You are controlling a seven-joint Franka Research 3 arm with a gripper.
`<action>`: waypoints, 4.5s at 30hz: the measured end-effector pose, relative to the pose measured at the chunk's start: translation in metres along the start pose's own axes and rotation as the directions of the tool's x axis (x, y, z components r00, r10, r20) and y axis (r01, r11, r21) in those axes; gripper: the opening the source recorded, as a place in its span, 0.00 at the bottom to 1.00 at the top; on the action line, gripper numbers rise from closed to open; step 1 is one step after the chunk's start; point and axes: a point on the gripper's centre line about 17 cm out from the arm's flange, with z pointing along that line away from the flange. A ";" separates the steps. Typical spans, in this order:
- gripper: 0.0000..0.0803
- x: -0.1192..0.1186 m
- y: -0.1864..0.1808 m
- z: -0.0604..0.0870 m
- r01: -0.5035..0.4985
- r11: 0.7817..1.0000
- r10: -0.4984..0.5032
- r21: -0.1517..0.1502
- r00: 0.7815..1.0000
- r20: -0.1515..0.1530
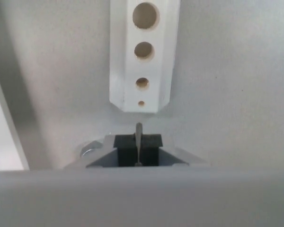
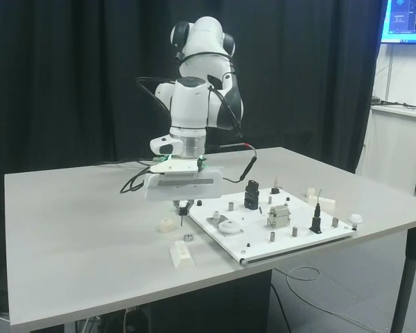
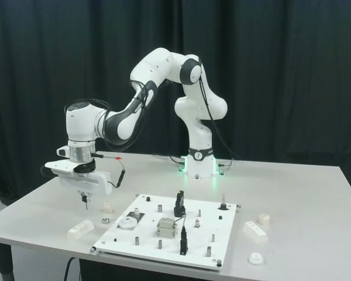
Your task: Insert round peg 1.
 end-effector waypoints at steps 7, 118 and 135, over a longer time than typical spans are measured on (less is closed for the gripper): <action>0.02 0.001 -0.001 -0.002 0.002 1.000 -0.002 0.000 1.000 -0.003; 0.02 -0.127 -0.393 -0.102 0.245 0.970 -0.243 -0.006 0.966 0.087; 0.02 -0.137 -0.411 -0.098 0.285 0.958 -0.285 0.025 0.958 -0.026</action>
